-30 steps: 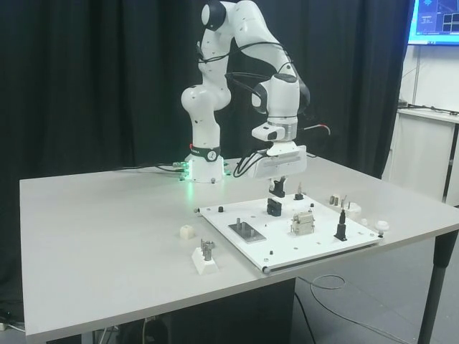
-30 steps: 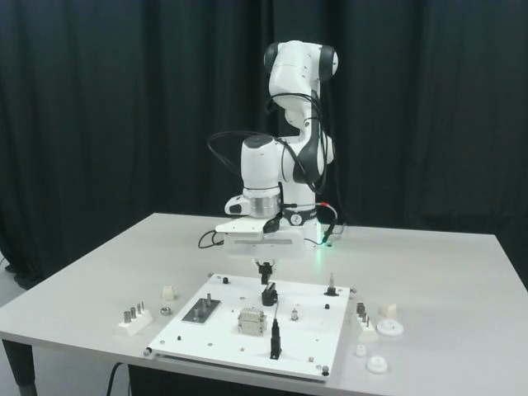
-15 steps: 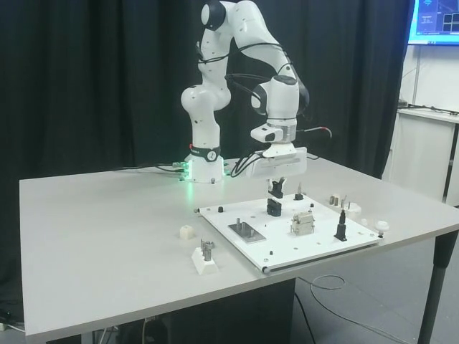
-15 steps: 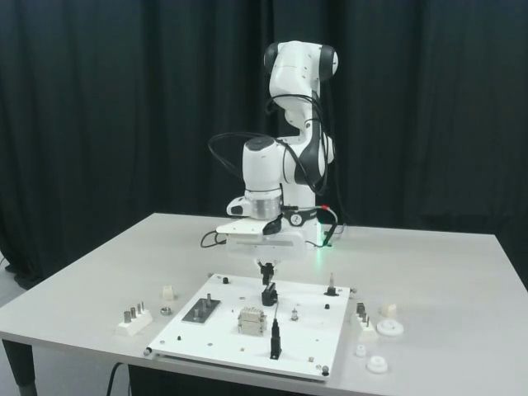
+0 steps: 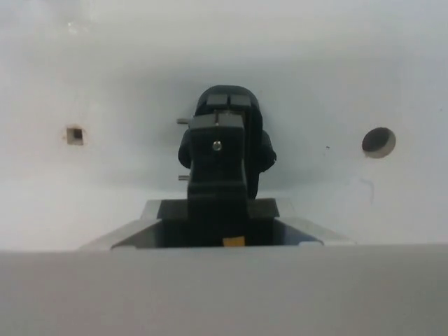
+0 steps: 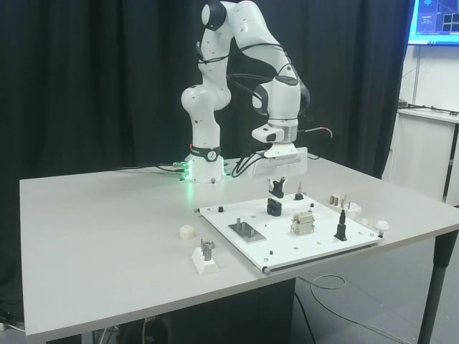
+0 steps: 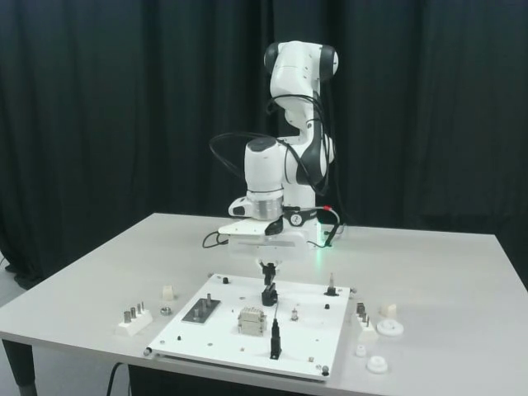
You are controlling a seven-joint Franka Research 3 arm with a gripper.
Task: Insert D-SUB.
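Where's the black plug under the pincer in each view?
Wrist view: black plug at centre, on the white board.
First room view: black plug on the board's far half, below the pincer.
Second room view: black plug mid-board.
Shared landmark: the pincer right above it.

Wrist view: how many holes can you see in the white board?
2. A small square hole sits on one side of the black plug, a round hole on the other, both in the white board. More may hide under the plug.
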